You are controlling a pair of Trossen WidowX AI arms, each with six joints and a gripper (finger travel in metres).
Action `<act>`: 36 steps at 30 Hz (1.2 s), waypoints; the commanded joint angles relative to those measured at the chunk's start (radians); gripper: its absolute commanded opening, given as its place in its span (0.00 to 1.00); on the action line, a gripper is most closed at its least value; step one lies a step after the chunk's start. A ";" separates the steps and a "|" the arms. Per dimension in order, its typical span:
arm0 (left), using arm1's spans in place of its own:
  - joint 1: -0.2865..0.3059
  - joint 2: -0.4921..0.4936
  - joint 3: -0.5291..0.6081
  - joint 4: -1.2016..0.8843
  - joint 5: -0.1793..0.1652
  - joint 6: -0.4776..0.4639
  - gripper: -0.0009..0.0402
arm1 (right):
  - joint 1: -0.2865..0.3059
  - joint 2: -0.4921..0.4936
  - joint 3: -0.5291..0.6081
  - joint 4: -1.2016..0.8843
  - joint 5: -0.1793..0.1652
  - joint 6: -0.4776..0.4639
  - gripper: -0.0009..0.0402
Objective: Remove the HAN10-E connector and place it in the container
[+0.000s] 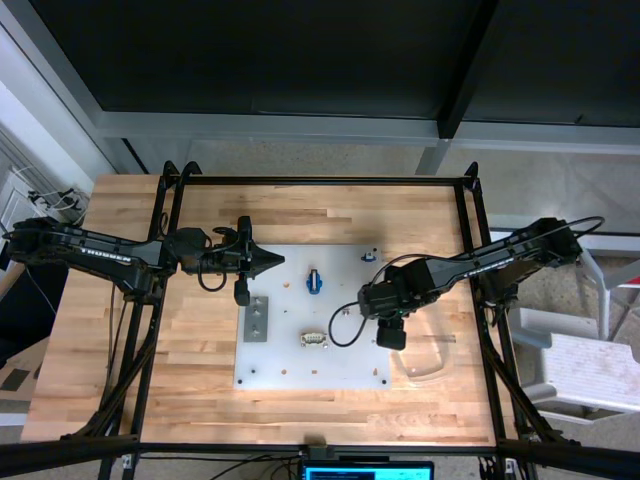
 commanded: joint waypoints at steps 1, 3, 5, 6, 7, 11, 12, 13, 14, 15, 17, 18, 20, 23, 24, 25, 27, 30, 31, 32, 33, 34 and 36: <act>0.000 0.000 0.000 0.000 0.000 0.000 0.02 | 0.005 -0.035 -0.051 0.009 0.001 0.018 0.09; 0.000 0.000 0.000 0.000 0.000 0.000 0.02 | 0.010 -0.053 -0.078 0.012 0.000 0.019 0.09; 0.000 0.000 0.000 0.000 0.000 0.000 0.02 | 0.017 -0.069 -0.105 0.022 0.000 0.023 0.09; 0.000 0.000 0.000 0.000 0.000 0.000 0.02 | 0.019 -0.076 -0.118 0.027 0.000 0.025 0.09; 0.000 0.000 0.000 0.000 0.000 0.000 0.02 | 0.024 -0.082 -0.130 0.027 0.000 0.037 0.09; 0.000 0.000 0.000 0.000 0.000 0.000 0.02 | 0.045 -0.115 -0.181 0.032 0.000 0.047 0.09; 0.000 0.000 0.000 0.000 0.000 0.000 0.02 | 0.051 -0.124 -0.196 0.034 0.001 0.047 0.09; 0.000 0.000 0.000 0.000 0.000 0.000 0.02 | 0.058 -0.130 -0.209 0.036 0.001 0.047 0.09; 0.000 0.000 0.000 0.000 0.000 0.000 0.02 | 0.064 -0.136 -0.221 0.037 0.001 0.047 0.09; 0.000 0.000 0.000 0.000 0.000 0.000 0.02 | 0.070 -0.140 -0.233 0.041 0.001 0.047 0.09; 0.000 0.000 0.000 0.000 0.000 0.000 0.02 | 0.081 -0.146 -0.257 0.053 0.000 0.047 0.09; 0.000 0.000 0.000 0.000 0.000 0.000 0.02 | 0.087 -0.146 -0.269 0.061 0.000 0.047 0.09; 0.000 0.000 0.000 0.000 0.000 0.000 0.02 | 0.100 -0.146 -0.287 0.072 0.000 0.047 0.09; 0.000 0.000 0.000 0.000 0.000 0.000 0.02 | 0.115 -0.146 -0.317 0.102 0.000 0.047 0.09; 0.000 0.000 0.000 0.000 0.000 0.000 0.02 | 0.121 -0.146 -0.327 0.108 0.000 0.047 0.09; 0.000 0.000 0.000 0.000 0.000 0.000 0.02 | 0.127 -0.146 -0.336 0.115 0.000 0.047 0.09; 0.000 0.000 0.000 0.000 0.000 0.000 0.02 | 0.136 -0.146 -0.354 0.134 0.000 0.047 0.09; 0.000 0.000 0.000 0.000 0.000 0.000 0.02 | 0.146 -0.146 -0.377 0.164 0.000 0.047 0.09; 0.000 0.000 0.000 0.000 0.000 0.000 0.02 | 0.149 -0.146 -0.384 0.175 0.000 0.047 0.09; 0.000 0.000 0.000 0.000 0.000 0.000 0.02 | 0.152 -0.146 -0.391 0.186 0.000 0.047 0.09; 0.000 0.000 0.000 0.000 0.000 0.000 0.02 | 0.154 -0.145 -0.398 0.197 0.000 0.047 0.09; 0.000 0.000 0.000 0.000 0.000 0.000 0.02 | 0.156 -0.143 -0.404 0.206 0.000 0.047 0.09; 0.000 0.000 0.000 0.000 0.000 0.000 0.02 | 0.159 -0.143 -0.415 0.219 0.000 0.047 0.09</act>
